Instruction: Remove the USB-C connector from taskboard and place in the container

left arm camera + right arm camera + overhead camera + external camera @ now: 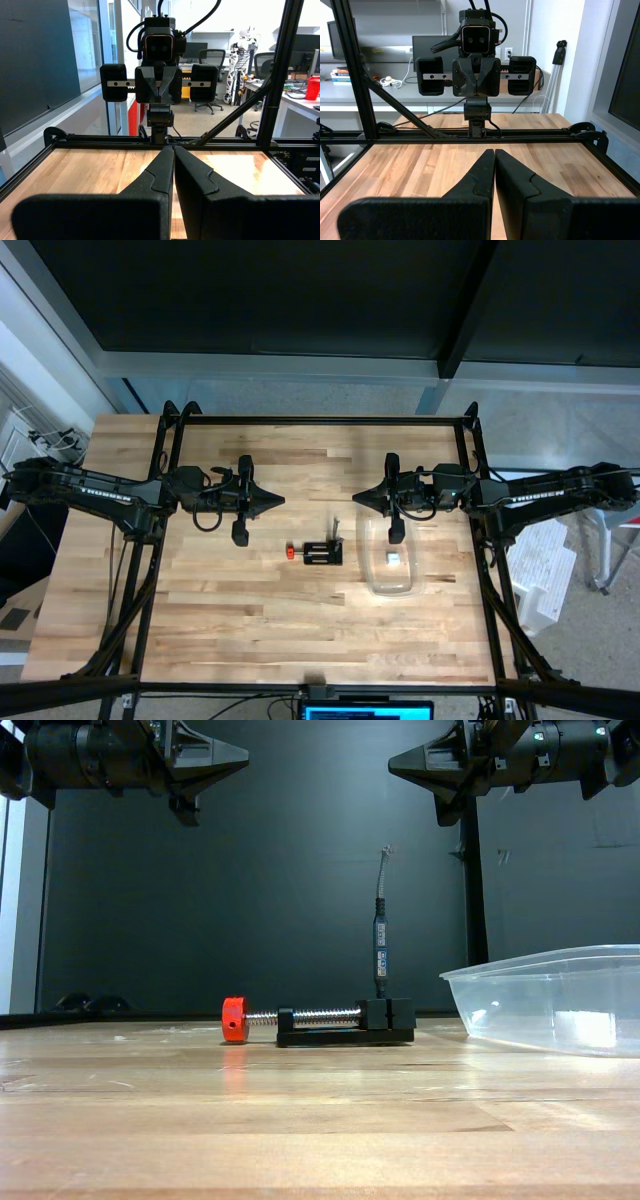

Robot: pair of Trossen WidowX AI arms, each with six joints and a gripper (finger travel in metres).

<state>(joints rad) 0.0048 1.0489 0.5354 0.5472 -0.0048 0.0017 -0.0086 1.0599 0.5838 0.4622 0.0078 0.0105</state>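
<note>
Nothing is done yet: the plug [380,955] stands upright, clamped in the taskboard [320,553], near the tray [392,592] (which holds only a white square [394,557]). Pulling and placing remain. Both the left gripper [278,501] and right gripper [358,498] hang high over the desk [200,620], jaws together.

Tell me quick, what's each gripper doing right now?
Left gripper: closed, empty, raised above the table's left side.
Right gripper: closed, empty, raised above the table's right side.
</note>
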